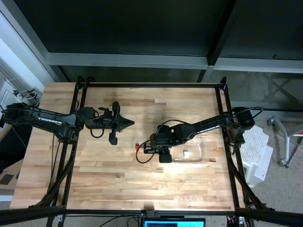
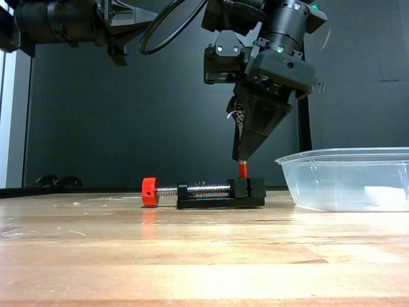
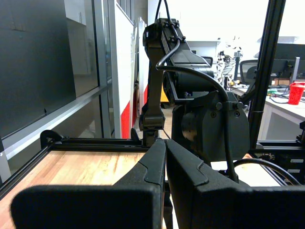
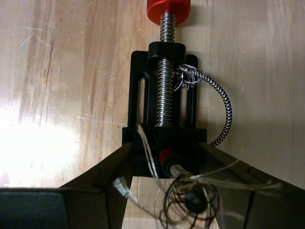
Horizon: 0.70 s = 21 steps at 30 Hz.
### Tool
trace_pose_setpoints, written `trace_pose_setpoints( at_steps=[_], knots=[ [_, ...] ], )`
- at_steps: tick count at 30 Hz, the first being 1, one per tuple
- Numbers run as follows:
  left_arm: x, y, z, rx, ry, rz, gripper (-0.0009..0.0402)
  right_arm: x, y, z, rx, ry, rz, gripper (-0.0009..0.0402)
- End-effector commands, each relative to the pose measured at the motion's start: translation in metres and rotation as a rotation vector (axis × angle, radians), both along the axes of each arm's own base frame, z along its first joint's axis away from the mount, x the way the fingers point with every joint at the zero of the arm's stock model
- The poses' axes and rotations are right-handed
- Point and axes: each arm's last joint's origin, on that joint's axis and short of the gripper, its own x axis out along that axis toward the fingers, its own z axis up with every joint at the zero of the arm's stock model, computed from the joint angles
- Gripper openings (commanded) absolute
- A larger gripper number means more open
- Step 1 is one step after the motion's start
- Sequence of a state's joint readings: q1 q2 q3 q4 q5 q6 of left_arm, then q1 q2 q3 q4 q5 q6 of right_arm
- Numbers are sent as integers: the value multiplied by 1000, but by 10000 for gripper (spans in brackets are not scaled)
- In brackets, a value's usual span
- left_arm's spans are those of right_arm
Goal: Remove the RCA connector from the receptacle and place in the container
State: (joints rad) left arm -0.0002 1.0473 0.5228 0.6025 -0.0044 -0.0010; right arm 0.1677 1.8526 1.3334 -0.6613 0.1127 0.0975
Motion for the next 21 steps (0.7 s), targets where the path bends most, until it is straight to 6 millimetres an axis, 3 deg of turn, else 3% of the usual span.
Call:
trace_pose_setpoints(
  at_steps=[1,21],
  knots=[
    [0,0,0,0,0,0,0,0,0,0,1,1,2,167],
    [0,0,0,1,0,0,0,0,0,1,0,-2,2,51]
  ],
)
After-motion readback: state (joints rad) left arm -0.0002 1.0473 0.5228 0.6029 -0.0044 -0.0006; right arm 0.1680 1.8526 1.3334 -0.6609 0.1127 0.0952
